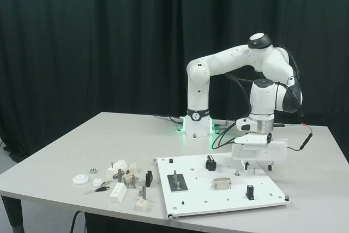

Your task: Remove round peg 1.

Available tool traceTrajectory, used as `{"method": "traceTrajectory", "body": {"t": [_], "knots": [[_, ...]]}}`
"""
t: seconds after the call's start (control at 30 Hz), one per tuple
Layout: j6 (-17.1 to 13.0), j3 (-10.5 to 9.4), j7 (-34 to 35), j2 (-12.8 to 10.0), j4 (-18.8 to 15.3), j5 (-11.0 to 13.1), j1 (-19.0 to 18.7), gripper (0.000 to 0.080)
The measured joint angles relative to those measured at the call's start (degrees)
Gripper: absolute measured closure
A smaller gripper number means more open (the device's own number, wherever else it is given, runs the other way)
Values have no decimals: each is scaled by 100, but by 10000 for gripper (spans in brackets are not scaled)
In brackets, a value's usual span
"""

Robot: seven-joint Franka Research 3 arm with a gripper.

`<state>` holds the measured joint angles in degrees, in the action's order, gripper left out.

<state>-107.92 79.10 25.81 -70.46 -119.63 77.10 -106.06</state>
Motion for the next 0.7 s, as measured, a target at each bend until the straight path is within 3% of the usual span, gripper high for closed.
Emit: {"method": "traceTrajectory", "body": {"t": [0.33, 0.37, 0.53, 0.57, 0.7], "knots": [[-83, -39, 46, 0, 0, 18, 3, 3], [-89, -40, 53, 0, 0, 18, 4, 94], [-132, -40, 55, 0, -6, 18, 16, 94], [-140, -40, 55, 0, -7, 18, 20, 270], [-164, -40, 55, 0, -16, 18, 39, 270]]}}
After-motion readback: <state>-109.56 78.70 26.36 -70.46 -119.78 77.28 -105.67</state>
